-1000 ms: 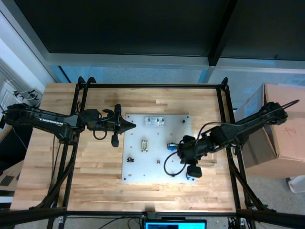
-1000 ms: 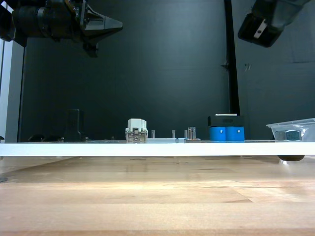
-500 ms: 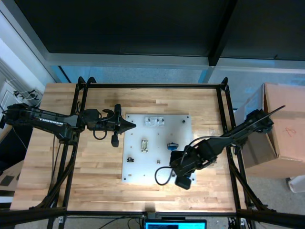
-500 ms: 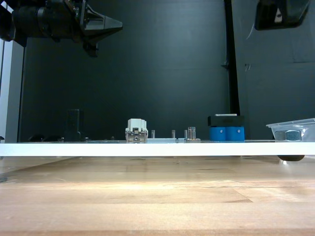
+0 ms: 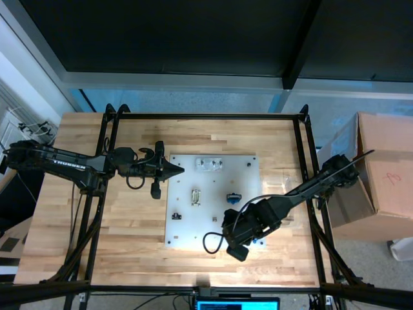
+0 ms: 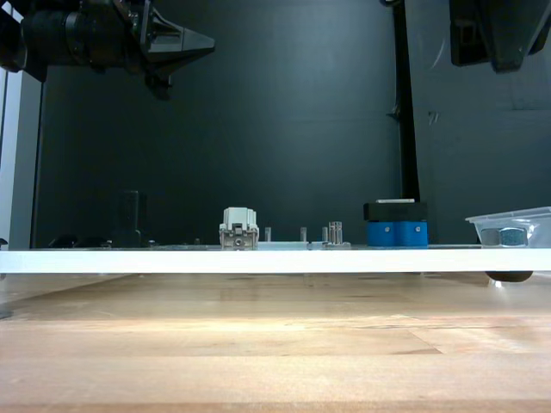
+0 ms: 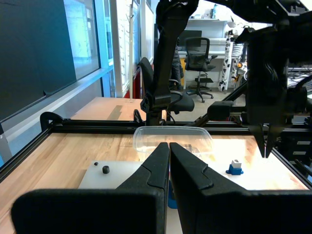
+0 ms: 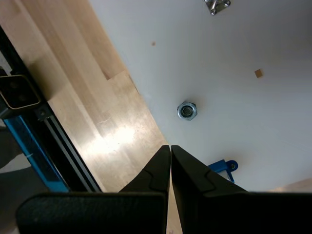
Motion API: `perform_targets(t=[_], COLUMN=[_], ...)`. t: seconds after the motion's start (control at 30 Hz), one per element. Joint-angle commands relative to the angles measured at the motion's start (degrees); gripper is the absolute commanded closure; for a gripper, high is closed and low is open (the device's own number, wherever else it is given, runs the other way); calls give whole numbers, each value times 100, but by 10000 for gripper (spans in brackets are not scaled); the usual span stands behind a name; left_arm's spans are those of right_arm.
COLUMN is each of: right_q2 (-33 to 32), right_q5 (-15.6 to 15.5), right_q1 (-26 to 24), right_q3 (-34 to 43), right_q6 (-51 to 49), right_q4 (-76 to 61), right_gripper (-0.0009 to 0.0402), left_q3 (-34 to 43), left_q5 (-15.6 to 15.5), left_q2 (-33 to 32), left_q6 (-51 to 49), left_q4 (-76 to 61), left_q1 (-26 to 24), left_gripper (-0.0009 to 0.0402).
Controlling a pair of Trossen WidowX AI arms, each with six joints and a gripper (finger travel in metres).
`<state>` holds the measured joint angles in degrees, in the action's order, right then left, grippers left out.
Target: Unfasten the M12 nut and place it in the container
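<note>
Right gripper (image 8: 170,146) hides nut (image 8: 187,110); left gripper (image 5: 181,170) beside board (image 5: 193,226).

The bench (image 5: 135,248) is viewed from above its near edge and level along its top. Wrist views are aimed along the jaws; the white board (image 5: 193,229) beyond is shared.

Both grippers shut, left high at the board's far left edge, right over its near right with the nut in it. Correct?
No: the right gripper, over the near right of the white board, is shut on nothing. The right wrist view shows the nut on that board, apart from the gripper. Rest stands: left gripper shut, high at the board's far left edge.
</note>
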<state>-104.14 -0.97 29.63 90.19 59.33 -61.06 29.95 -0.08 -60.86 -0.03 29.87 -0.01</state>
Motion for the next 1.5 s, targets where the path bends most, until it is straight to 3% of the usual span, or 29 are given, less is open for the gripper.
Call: perform_targets(t=[0.03, 0.5, 0.73, 0.93, 1.5], right_q2=[-87, -411, -411, -483, -826], right_q5=[26, 262, 302, 459, 446], right_q1=[2, 55, 118, 214, 264], right_q3=[4, -13, -306, -577, -916], right_q6=[0, -284, -275, -350, -586], right_q4=[4, -122, 120, 273, 898], right_gripper=[377, 239, 188, 181, 186], left_q3=[0, 0, 0, 0, 0], left_q5=[2, 2, 2, 0, 2], left_q2=[0, 0, 0, 0, 0], left_q6=[0, 0, 0, 0, 0], left_q4=[2, 2, 2, 2, 2], left_q1=[0, 0, 0, 2, 0], left_gripper=[393, 393, 393, 393, 393])
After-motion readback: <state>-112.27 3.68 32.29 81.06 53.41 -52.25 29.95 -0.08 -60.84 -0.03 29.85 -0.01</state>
